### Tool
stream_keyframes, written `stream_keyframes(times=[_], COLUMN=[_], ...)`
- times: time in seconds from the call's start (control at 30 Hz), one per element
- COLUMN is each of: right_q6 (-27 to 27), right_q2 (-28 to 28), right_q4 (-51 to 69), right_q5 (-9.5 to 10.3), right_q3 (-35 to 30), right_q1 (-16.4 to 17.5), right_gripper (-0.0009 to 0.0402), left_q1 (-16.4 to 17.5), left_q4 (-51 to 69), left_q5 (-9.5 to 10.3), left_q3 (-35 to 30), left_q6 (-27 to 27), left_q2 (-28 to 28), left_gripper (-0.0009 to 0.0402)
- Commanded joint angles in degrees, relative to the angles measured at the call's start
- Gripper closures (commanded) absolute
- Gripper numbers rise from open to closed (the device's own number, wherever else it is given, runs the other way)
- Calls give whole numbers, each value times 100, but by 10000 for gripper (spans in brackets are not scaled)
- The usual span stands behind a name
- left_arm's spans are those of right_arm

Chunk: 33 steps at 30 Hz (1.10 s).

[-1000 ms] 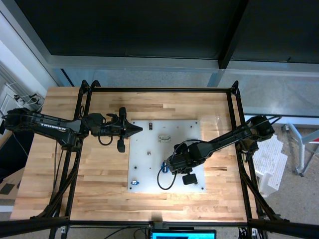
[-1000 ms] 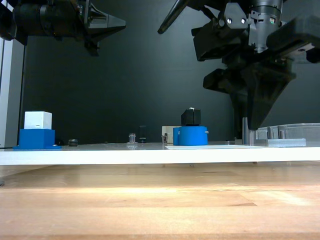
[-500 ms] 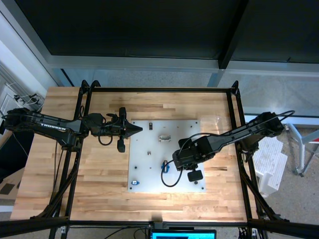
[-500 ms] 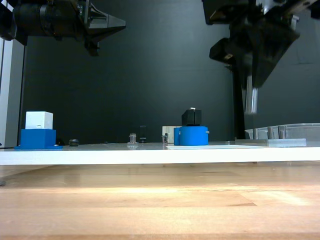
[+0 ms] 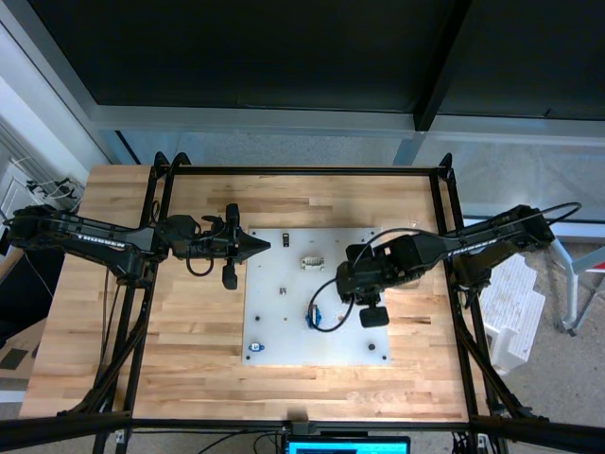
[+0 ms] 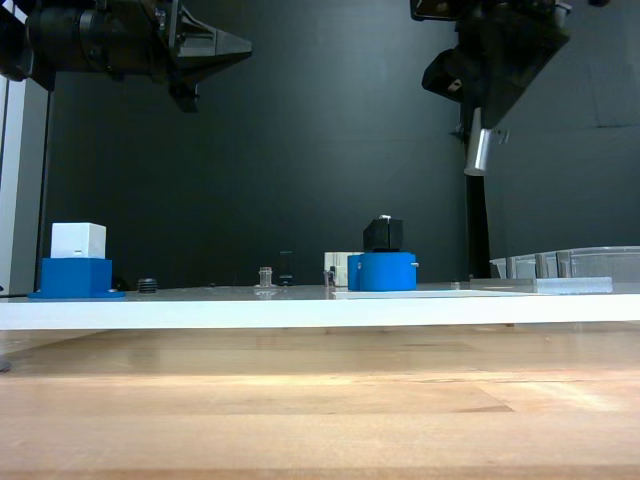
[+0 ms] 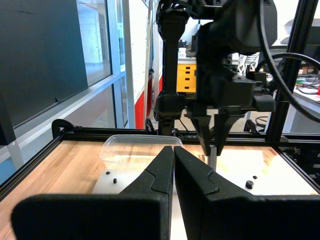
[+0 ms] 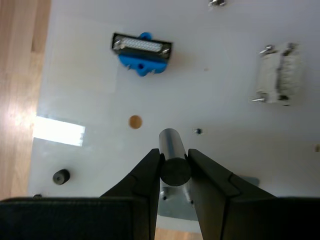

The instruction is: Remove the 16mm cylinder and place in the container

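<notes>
Up and away from the near edge goes the right pincer (image 8: 173, 157): a second ago it stood low over the large white square board (image 5: 284, 317) with its fingertips almost at the board's surface, half a second ago it was partly raised, and now it hangs high above the board. In the high view its wrist also sits farther back and more to the right than before. The right arm reaches in from the right edge of the wooden worktop (image 5: 170, 331), its forearm slanting across the board's far right part and the wrist turned so the fingers point downward.

Its two fingers are closed tight on the small silvery-grey metal cylinder (image 6: 481, 152), which sticks out below the fingertips, slightly tilted, well clear of the board. Earlier this peg was down at board level. Under it, in the right wrist view, lie a small round brown hole (image 8: 135, 121) and a blue-framed multi-pin connector (image 8: 142, 53).

The shallow clear plastic tray (image 5: 402, 230) sits at the board's far right corner, apart from the held peg.

At the board's left edge, the left pincer (image 7: 173, 149) is where it was, held level above the worktop, pointing across the board, its fingers pressed together with nothing between them.
</notes>
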State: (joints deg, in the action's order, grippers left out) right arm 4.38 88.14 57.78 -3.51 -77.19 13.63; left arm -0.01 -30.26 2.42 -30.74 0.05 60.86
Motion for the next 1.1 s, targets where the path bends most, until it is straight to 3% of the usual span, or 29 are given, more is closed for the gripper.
stream_keyframes(times=[0.03,0.57,1.1], right_q6=[-42,-267,-708], right_q2=[-9,-35,-151], right_q4=[-20,-313,-317], right_q5=[7,13,50], right_q3=[0,0,109], right_q1=[-37,-232,-852], right_gripper=[389,389,389], left_q1=[2,2,2], left_q4=[0,0,0], left_q5=[-2,-2,-2], left_q3=[-2,-2,-2], left_q6=[0,0,0], left_q2=[0,0,0], left_gripper=[393,393,393])
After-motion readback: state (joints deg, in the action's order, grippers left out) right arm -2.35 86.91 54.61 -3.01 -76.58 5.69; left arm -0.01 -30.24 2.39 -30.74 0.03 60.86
